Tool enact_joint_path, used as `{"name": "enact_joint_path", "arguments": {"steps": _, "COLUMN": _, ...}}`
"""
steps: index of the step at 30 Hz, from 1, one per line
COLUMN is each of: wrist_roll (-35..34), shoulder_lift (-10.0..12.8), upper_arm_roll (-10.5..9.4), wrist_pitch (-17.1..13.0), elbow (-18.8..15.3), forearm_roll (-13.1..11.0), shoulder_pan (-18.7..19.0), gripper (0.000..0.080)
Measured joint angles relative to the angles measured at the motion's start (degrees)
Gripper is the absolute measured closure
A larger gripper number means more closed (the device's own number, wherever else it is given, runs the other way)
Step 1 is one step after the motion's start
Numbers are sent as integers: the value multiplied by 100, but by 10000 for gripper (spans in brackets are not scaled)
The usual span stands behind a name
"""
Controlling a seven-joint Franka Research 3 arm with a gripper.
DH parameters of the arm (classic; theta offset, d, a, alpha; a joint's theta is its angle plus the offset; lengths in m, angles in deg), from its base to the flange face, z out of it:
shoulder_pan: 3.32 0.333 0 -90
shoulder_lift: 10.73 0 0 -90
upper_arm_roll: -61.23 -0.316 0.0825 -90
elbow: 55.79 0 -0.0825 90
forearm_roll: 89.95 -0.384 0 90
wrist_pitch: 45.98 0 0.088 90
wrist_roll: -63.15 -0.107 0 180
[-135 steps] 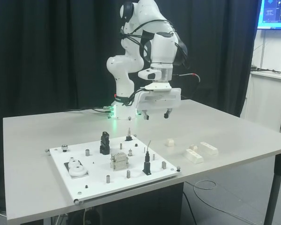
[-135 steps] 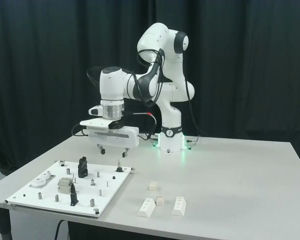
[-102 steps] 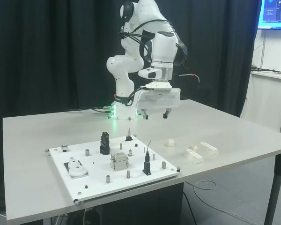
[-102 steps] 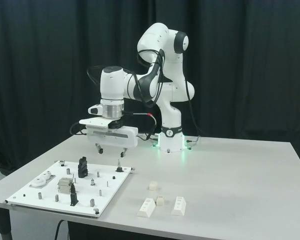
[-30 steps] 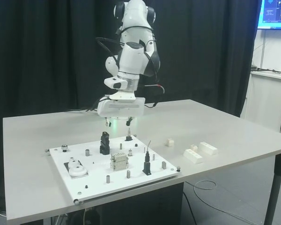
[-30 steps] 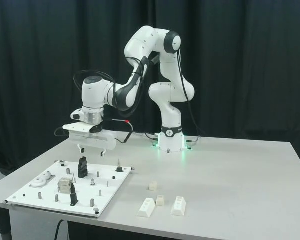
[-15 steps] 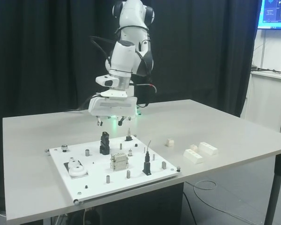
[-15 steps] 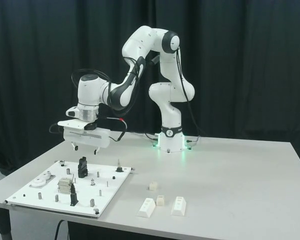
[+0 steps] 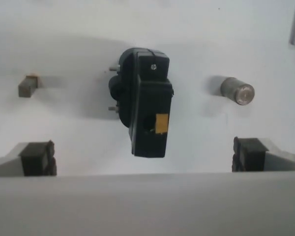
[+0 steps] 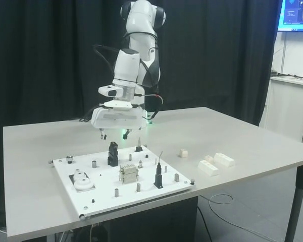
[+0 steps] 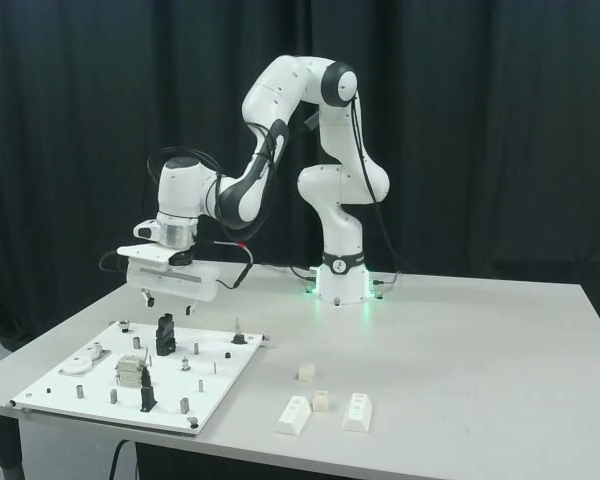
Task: Remove D-SUB.
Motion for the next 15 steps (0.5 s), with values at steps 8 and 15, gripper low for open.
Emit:
{"name": "enact_joint_path", "arguments": {"steps": 8, "wrist_roll": 258, "shoulder_lift": 10, "upper_arm_roll": 0, "wrist_pitch": -176, "elbow": -144, "forearm_roll": -235, "shoulder_pan": -20, "gripper": 3}}
{"name": "enact_joint_path", "arguments": {"steps": 15, "wrist_roll": 388, "shoulder_lift": 44, "upper_arm_roll": -7, "wrist_pitch": -236, "elbow": -193, "forearm_roll": -384, "shoulder_pan": -20, "gripper": 3}}
